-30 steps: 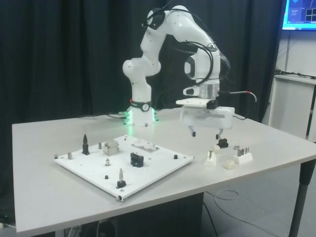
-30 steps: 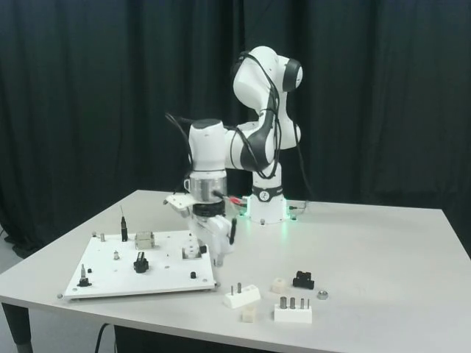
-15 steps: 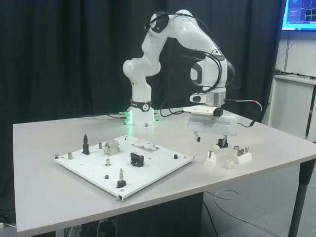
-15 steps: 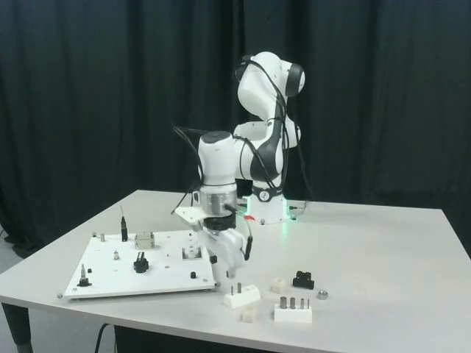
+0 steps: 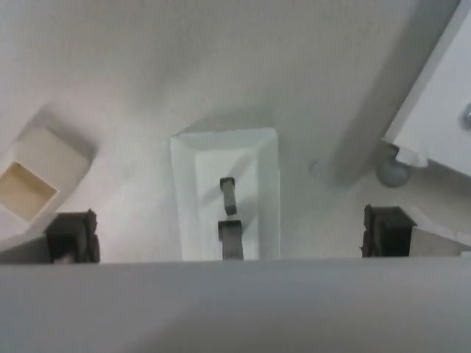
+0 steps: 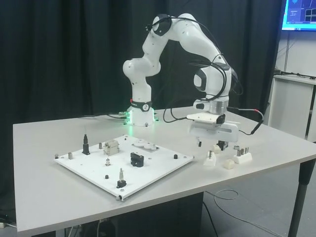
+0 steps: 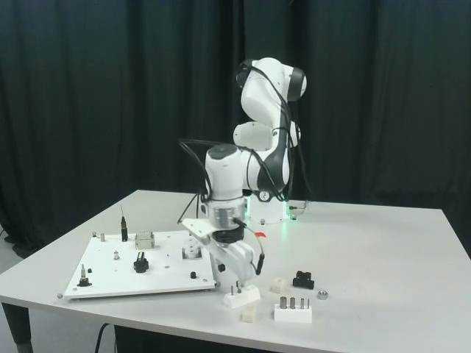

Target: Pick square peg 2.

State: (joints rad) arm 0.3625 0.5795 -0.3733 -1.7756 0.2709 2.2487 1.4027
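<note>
The fingers (image 5: 71,237) are spread wide and hold nothing; they hang one on either side of a white holder (image 5: 224,187) and touch none of it. Two slim grey pegs (image 5: 227,195) stand upright in that holder, one right behind the other. Square peg 2 ought to be one of them, but I cannot tell which from here. The holder sits on the grey tabletop (image 7: 383,250) near the edge farthest from the arm's base, just off the corner of the white board (image 7: 147,283).

Now the danger, as I judge it. The pegs stand close together, so fingers closing a touch off line could clamp the wrong peg, or both at once. The holder looks loose on the tabletop; a tight socket could bring it up with the peg, or a skewed pull could tip it over.

Look wider. A small white block (image 5: 29,187) with a square hole lies just beside one finger, and the board's corner and foot (image 5: 394,170) are near the other. Fingers descending this wide could land on either. A second holder (image 7: 292,312), carrying three pegs, stands nearby and could be knocked too.
</note>
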